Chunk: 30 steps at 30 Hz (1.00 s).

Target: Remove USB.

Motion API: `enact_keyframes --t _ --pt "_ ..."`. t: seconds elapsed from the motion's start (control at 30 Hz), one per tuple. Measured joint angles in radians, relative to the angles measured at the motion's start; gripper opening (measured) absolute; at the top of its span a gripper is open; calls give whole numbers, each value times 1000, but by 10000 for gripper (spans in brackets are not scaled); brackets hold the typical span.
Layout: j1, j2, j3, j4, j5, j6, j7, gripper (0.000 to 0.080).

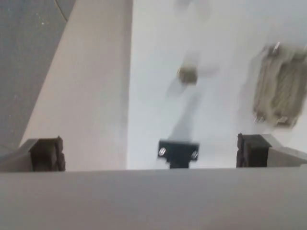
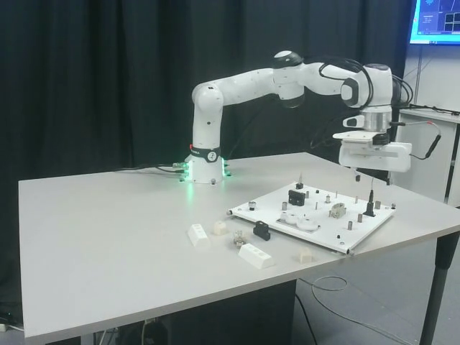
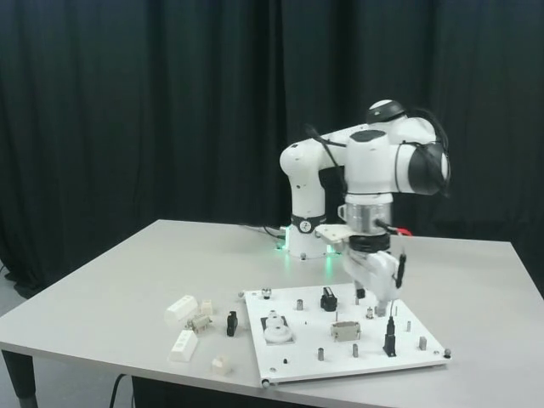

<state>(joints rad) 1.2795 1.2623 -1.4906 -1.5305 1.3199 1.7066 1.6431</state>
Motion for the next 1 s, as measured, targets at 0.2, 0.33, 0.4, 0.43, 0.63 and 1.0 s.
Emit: enact_keyframes --t 0.2,0.33,0.4,0.43,0.63,1.0 --pt "14 0 19 29 -29 18 88 800" --pt "24 0 30 40 -55 25 127 800" --pt "28 0 34 43 -67 27 138 800" --pt "30 0 36 45 -73 27 142 800" --pt "45 0 45 46 -95 27 165 800" --pt "66 -1 61 43 -124 21 197 800"
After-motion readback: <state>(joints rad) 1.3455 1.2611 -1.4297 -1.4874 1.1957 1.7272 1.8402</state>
